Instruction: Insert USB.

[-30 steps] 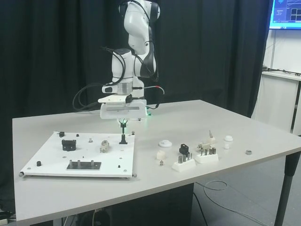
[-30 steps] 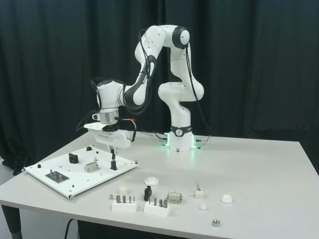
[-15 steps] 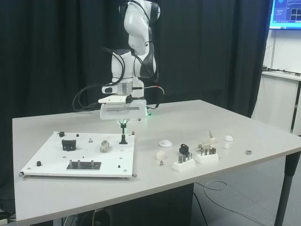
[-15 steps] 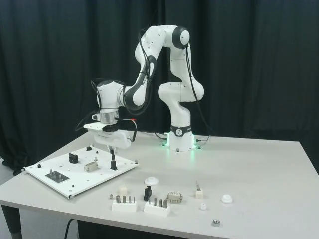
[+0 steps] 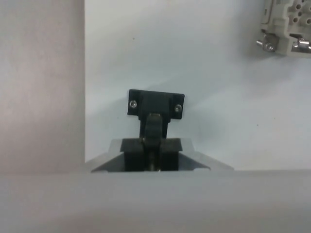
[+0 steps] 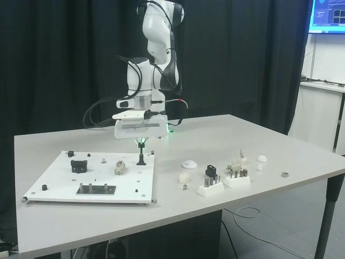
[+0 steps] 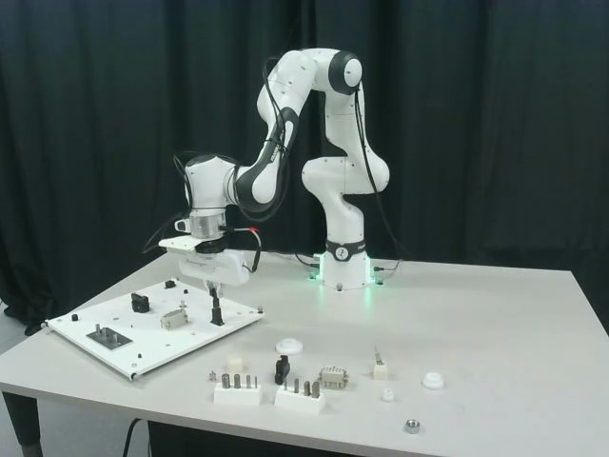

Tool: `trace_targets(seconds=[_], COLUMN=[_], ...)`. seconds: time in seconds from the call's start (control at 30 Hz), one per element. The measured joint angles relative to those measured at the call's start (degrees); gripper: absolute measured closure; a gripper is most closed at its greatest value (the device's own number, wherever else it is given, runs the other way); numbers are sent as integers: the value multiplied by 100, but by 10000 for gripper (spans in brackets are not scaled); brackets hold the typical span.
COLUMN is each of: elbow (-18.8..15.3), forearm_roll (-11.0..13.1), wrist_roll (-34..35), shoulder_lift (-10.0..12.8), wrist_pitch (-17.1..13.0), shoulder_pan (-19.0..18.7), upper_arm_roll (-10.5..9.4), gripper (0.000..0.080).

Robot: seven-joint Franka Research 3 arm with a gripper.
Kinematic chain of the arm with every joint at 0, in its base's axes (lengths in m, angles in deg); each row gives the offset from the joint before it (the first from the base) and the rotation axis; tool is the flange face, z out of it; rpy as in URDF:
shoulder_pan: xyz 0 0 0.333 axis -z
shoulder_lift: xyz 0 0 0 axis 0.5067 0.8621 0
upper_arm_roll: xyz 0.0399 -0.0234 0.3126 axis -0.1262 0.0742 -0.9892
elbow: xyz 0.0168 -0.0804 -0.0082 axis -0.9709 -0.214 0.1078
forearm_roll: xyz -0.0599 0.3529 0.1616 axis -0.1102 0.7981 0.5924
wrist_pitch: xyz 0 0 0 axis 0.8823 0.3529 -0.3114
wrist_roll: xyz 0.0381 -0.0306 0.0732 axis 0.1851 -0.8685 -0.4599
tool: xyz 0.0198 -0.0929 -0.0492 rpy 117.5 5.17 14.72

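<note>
My arm was white with rounded links and black joint bands; black cables looped from its wrist, a grey ring sat above the flat white gripper, and green light glowed at the base.

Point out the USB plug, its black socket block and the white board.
USB plug [image 5: 153, 127], wrist view, on its body between the fingers.
Black socket block [image 5: 155, 102], wrist view, on its top face between two screws.
White board [image 6: 59, 172], first room view, on a bare patch.
</note>
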Motion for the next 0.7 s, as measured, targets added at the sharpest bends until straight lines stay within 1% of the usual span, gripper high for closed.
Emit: trace_targets(seconds=[0.43, 0.7], elbow=[-1, -11], forearm_roll=[24, 112], wrist_roll=[-85, -179], shoulder_lift=[12, 17], wrist_pitch=[-43, -91], shoulder_pan=[0, 0], upper_arm_roll=[0, 4], gripper=[739, 739])
